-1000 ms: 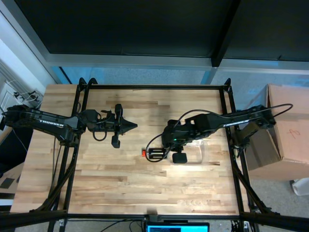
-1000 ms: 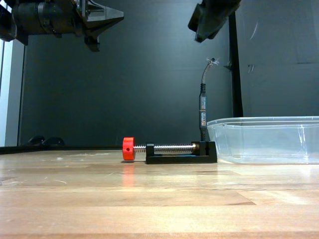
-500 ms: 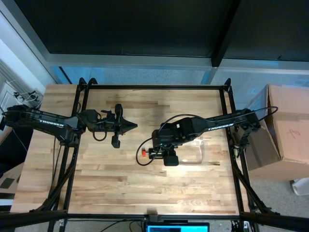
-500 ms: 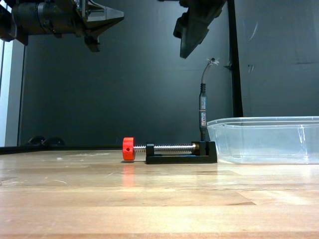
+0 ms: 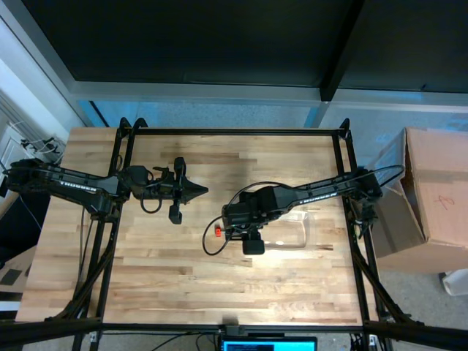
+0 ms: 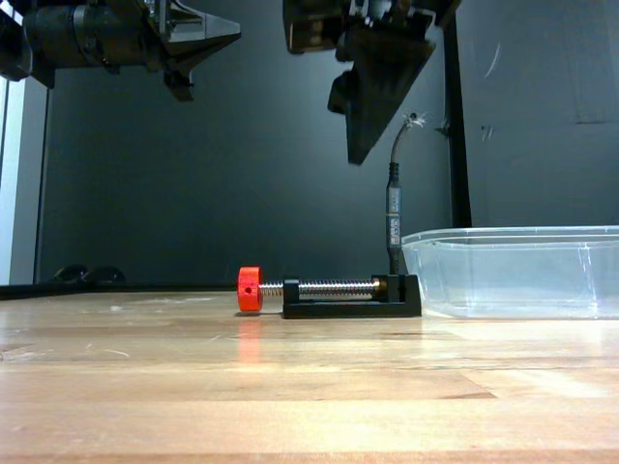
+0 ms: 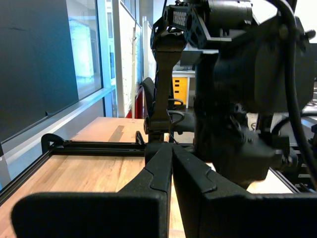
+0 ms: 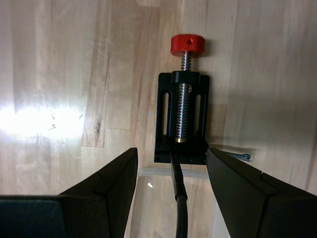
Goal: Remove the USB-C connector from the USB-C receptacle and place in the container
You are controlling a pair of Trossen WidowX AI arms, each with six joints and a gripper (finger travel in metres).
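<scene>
Over the clamp (image 8: 182, 119), my empty, wide-spread right hand (image 8: 170, 152) has slid in from frame right; connector (image 6: 394, 217) still seated, grasp next. Closed left hand (image 5: 196, 191) hovers upper left.

Matte-black jointed arms (image 5: 66, 183), looping black cables (image 7: 290, 64), white lettering (image 7: 177, 18), apparently "TROSSEN", wedge-shaped black fingers (image 8: 104, 191).
</scene>
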